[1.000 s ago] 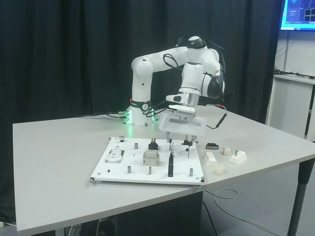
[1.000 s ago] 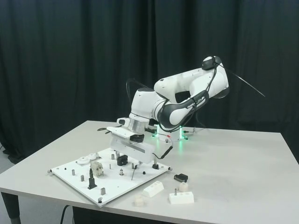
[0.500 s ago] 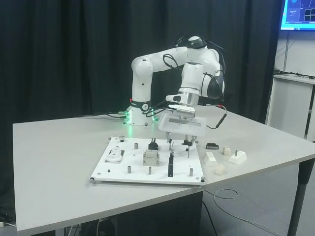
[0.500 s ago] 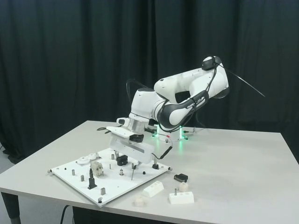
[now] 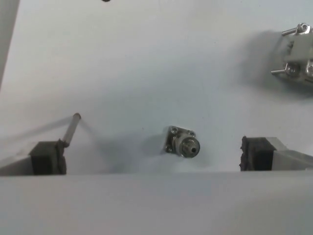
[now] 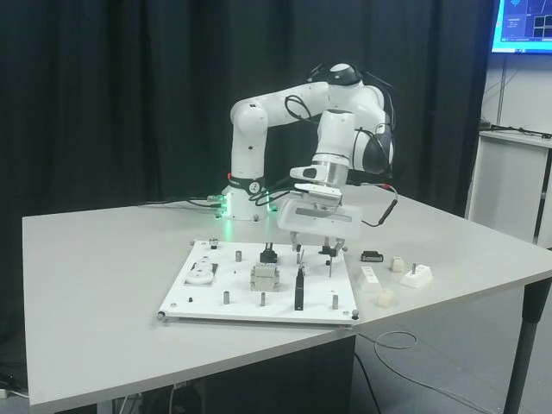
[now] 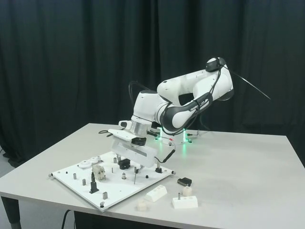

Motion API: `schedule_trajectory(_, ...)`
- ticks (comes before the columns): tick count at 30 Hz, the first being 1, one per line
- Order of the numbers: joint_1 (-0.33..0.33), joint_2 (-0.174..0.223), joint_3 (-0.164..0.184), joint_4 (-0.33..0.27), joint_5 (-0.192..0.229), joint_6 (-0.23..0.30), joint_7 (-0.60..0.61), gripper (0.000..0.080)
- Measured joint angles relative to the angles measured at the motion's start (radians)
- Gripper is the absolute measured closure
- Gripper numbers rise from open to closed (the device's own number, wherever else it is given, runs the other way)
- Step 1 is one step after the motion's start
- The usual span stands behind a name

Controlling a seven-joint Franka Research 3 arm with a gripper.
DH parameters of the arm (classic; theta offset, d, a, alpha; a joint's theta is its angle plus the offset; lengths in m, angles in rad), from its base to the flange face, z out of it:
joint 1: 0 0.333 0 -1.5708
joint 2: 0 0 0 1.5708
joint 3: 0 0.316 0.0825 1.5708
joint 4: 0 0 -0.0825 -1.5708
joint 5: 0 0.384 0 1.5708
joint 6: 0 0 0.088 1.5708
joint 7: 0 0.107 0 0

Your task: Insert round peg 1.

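Thin round peg (image 5: 71, 129) is being carried aslant against one finger of the wide-spread claw (image 5: 151, 155); it is best uprighted over the round socket (image 5: 183, 142) on the white board (image 6: 216, 293) before lowering.

In the wrist view, the white gripper body (image 5: 156, 203) hides the board (image 5: 146, 73) beneath it and the upper part of both fingers (image 5: 46, 157). Near the metal socket (image 5: 183, 143), a white fixture (image 5: 298, 58) is cut off by the edge. In both room views the small posts on the board are perhaps pegs, too small to tell.

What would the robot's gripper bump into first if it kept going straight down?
Probably the small metal socket on the white board, which sits right between the open gripper's fingers. Depth is hard to judge.
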Motion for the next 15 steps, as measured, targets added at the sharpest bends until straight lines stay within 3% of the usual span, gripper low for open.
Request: schedule_trajectory(15, -0.012, 0.000, 0.012, 0.007, 0.008, 0.026, -0.001, 0.0003)
